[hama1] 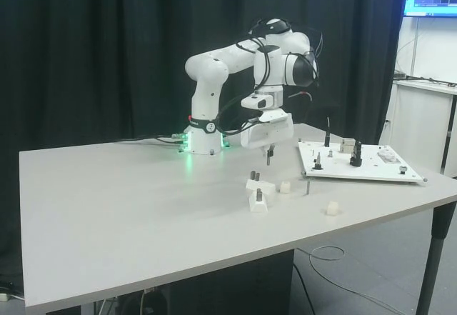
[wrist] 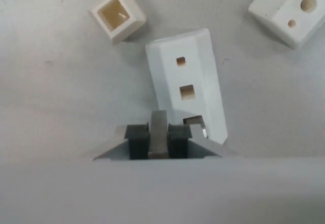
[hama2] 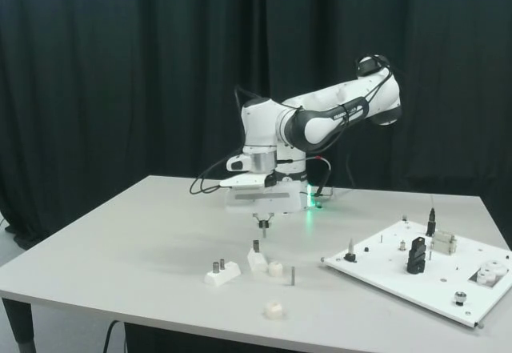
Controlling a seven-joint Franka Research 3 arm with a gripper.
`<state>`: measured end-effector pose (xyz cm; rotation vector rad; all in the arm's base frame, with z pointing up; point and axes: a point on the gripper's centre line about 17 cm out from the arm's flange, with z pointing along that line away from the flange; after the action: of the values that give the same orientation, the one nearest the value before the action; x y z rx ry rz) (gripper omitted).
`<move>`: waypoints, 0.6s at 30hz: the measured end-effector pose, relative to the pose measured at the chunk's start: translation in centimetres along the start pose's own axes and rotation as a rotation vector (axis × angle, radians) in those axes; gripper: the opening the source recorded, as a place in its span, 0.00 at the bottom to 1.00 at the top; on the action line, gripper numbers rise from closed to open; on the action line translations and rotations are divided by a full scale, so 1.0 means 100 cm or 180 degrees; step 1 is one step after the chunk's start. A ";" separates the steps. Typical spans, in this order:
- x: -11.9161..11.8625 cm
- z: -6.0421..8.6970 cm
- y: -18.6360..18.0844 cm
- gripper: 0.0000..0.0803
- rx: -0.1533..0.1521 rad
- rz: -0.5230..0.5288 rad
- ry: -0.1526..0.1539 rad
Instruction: Insert square peg 2.
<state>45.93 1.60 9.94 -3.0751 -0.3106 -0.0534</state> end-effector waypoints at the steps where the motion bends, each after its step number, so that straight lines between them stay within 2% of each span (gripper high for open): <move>1: 0.000 0.000 0.000 0.09 -0.0001 -0.0002 0.0000; 9: 0.001 -0.001 -0.004 0.09 -0.0002 -0.0028 0.0001; 18: 0.003 -0.002 -0.028 0.09 0.0052 -0.0173 -0.0005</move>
<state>45.68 4.35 10.26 -3.0504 -0.3925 -0.0502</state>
